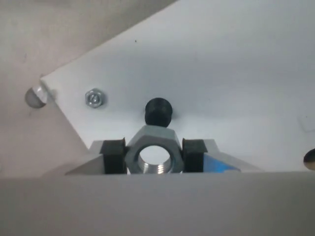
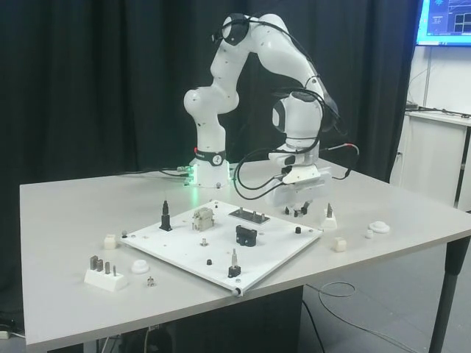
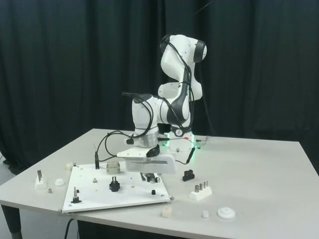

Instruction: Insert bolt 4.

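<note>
One gripper: the gripper [image 1: 153, 158] hangs low over the far right corner of the white board [image 2: 272, 254] as the first room view shows it, close to the board's surface.
Claw state: the black fingertips [image 1: 112, 156] are closed in on a hex-headed grey metal part with a threaded bore [image 1: 154, 156], one pad against each side, so the gap is only as wide as that part.
Task thing: the held piece looks like a nut from the wrist view; whether it is bolt 4 seen end-on cannot be told.
Below the claw: a black round post [image 1: 158, 111] stands on the board just beyond the held part, apart from it.
Small nut: a small hex nut [image 1: 93, 98] lies flat on the board near its corner, well apart from the gripper.
Board corner: a grey rounded foot [image 1: 33, 96] sits at the corner's edge, on the grey table [image 2: 66, 213].
Board fixtures: a black block [image 2: 245, 235] near the middle and a black upright post [image 2: 165, 217] toward the left side, both in the first room view.
Off the board: a white holder with upright pins [image 2: 104, 276] rests on the table near the front left corner of the board.
Arm: the white arm [image 2: 243, 66] bends up and over from its base [image 2: 210, 173] behind the board.
</note>
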Motion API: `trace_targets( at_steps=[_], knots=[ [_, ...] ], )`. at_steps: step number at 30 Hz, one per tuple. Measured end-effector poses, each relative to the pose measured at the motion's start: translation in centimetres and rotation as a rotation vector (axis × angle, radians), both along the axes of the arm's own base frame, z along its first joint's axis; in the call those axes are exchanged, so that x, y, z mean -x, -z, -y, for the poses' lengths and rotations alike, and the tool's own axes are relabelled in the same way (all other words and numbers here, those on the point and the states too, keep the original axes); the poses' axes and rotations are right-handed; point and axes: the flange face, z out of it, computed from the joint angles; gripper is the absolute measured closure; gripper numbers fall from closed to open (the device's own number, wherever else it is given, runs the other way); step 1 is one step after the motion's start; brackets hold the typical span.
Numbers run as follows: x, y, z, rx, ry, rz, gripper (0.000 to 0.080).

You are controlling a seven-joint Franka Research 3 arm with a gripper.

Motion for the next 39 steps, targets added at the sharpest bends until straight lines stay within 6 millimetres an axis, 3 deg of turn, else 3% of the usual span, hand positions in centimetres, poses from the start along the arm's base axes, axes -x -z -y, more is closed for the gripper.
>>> trace_targets(
  at_steps=[39],
  knots=[
    [1.3,3.0,-0.8,0.048,-0.005,0.095,0.056]
  ],
)
